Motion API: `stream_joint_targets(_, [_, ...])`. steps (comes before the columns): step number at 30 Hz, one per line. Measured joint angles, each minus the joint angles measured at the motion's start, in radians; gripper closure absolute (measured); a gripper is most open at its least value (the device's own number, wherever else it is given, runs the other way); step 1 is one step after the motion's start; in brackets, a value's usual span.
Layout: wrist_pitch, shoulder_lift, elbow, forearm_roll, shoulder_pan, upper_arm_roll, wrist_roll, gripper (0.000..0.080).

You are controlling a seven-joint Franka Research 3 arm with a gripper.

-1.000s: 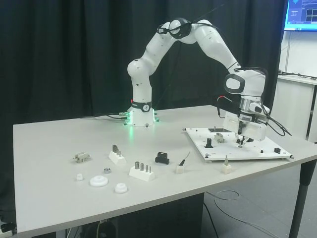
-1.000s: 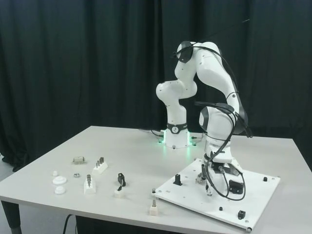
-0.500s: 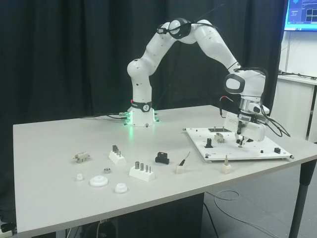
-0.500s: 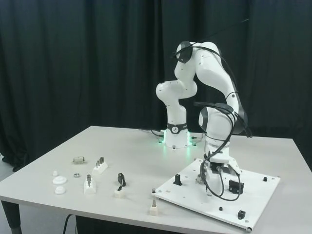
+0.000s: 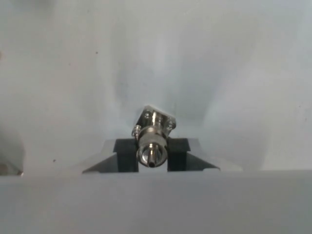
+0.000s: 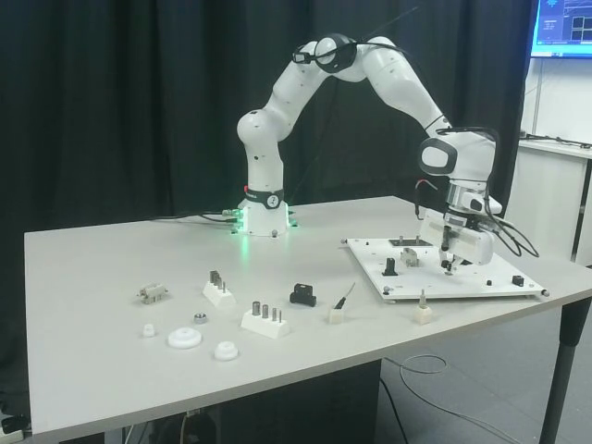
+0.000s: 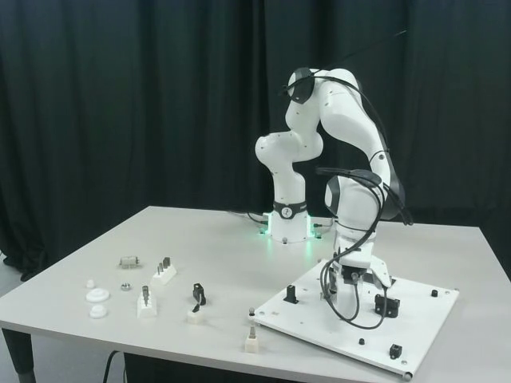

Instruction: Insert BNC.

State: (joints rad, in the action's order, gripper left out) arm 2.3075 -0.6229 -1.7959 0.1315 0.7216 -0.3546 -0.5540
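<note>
The metal BNC connector (image 5: pixel 152 141) stands on its square flange on the white task board (image 6: pixel 481 282), which lies at the table's right end. My gripper (image 5: pixel 152 157) is down over it, with a black fingertip (image 5: pixel 126 155) pressed to one side and the other fingertip against the opposite side, so it is shut on the connector. In the first room view the gripper (image 6: pixel 450 262) points straight down at the board's middle. The second room view shows the gripper (image 7: pixel 349 289) low over the board (image 7: pixel 415 323), and its hand hides the connector.
On the board stand a black clip (image 6: pixel 391 267) and a black block (image 7: pixel 386 306), and a looping cable (image 7: pixel 339 307) hangs by the hand. White part holders (image 6: pixel 265 319), gears (image 6: pixel 185 339) and a peg stand (image 6: pixel 423 310) lie on the grey table.
The hand has turned about its vertical axis over the connector, staying at the same spot on the board. The hanging cable swung with it.
</note>
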Motion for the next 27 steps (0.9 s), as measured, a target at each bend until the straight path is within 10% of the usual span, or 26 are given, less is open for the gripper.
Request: stream_joint_targets(27, [0.002,0.0,0.002,0.0,-0.024,0.023,-0.048,0.0678])
